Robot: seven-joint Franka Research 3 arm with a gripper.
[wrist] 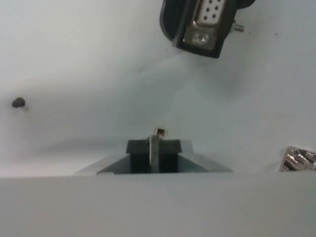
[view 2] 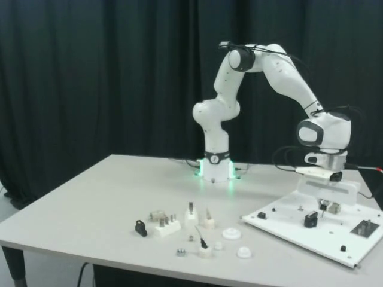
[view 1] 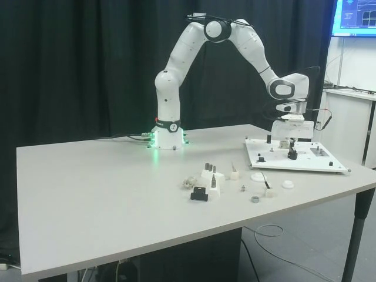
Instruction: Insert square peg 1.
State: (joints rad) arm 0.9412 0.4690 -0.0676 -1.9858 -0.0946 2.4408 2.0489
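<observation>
In the wrist view a thin grey square peg (wrist: 155, 148) stands upright between my two black fingers (wrist: 138, 154), its tip just past them. My gripper (wrist: 155, 157) is shut on the peg. It hangs low over the white board (view 1: 305, 161) at the table's right end, seen also in the second room view as the gripper (view 2: 324, 205) above the board (view 2: 287, 224). The peg's tip is over bare white board surface; I cannot tell whether it touches. No square hole shows under it.
A black connector block (wrist: 202, 24) with a grey multi-pin socket sits on the board beyond the peg. A small black stud (wrist: 18, 102) and a shiny metal part (wrist: 298, 159) lie to either side. Several loose parts and a white holder (view 1: 211, 179) stand mid-table.
</observation>
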